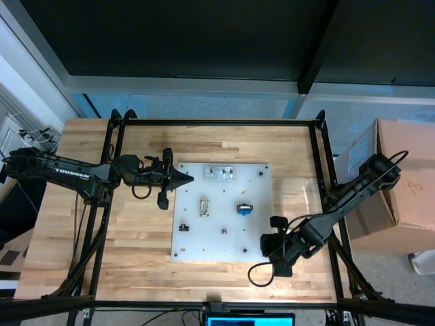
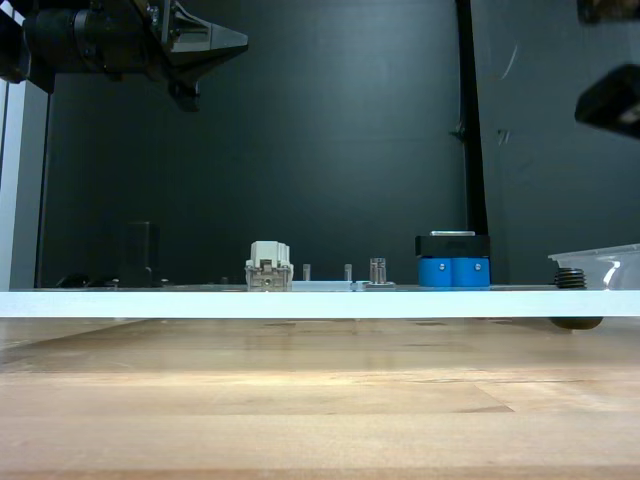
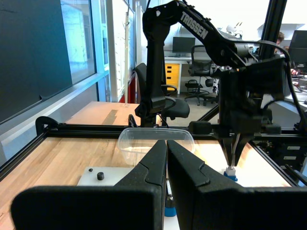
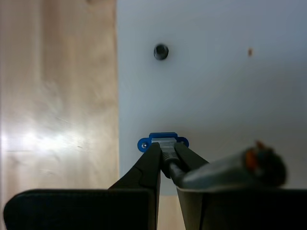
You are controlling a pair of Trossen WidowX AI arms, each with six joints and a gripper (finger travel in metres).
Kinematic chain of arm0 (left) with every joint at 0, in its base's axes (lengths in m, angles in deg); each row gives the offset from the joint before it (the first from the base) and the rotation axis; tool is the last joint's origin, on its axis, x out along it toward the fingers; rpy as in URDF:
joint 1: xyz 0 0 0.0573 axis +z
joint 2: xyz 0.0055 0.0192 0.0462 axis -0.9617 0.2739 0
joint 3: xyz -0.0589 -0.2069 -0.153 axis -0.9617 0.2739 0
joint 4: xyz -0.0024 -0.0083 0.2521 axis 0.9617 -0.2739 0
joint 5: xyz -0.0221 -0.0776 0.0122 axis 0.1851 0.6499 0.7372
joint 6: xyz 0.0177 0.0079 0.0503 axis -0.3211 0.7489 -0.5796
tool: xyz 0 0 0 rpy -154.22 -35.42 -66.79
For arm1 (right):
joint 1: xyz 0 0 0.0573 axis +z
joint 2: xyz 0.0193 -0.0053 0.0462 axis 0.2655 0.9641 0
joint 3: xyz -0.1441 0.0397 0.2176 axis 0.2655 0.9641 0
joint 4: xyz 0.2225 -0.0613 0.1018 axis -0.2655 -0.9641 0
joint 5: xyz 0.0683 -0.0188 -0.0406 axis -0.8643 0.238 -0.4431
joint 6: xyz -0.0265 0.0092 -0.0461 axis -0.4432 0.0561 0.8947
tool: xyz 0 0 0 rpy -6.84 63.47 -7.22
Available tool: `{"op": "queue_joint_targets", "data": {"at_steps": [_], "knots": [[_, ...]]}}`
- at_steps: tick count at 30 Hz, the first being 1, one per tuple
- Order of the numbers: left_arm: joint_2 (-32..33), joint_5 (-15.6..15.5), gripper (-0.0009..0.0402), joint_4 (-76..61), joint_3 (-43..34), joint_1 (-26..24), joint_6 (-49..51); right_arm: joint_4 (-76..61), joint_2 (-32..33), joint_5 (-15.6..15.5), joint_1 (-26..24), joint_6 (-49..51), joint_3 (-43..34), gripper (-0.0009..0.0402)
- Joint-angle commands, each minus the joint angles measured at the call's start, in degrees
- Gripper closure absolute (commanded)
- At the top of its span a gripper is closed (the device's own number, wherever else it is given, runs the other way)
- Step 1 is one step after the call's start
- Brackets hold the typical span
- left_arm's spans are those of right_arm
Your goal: Remove the RJ45 connector from the taskboard and place in the container
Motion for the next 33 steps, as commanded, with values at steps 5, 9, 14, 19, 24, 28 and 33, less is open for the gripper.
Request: {"op": "queue_joint_targets", "data": {"at_steps": [5,9,14,19,24,28,33], "knots": [[0.02,0.0,0.0393,0.02,-0.02,0.0,0.0,0.09,-1.42,1.29,-0.15,0.07,-1.6,0.0393],[0.02,0.0,0.0393,0.02,-0.02,0.02,0.0,-0.55,-2.58,1.4,-0.04,-0.76,-1.51,0.0394],[0.02,0.02,0.0393,0.02,-0.02,0.0,0.0,-4.17,-4.68,1.36,1.27,-2.56,-1.51,0.0393],[0.02,0.02,0.0393,0.0,-0.02,0.0,0.0,-7.8,-6.01,1.36,4.0,-4.55,-1.44,0.0383],[0.02,0.0,0.0393,0.0,-0.02,0.02,0.0,-10.12,-6.58,1.33,7.21,-8.81,-0.98,0.0345],[0.02,0.02,0.0393,0.0,-0.02,0.0,0.0,-11.06,-6.69,1.36,9.49,-11.61,-0.76,0.03],[0.02,0.0,0.0393,0.0,-0.02,0.02,0.0,-13.75,-7.98,1.36,11.15,-15.47,-0.59,0.0244]]}}
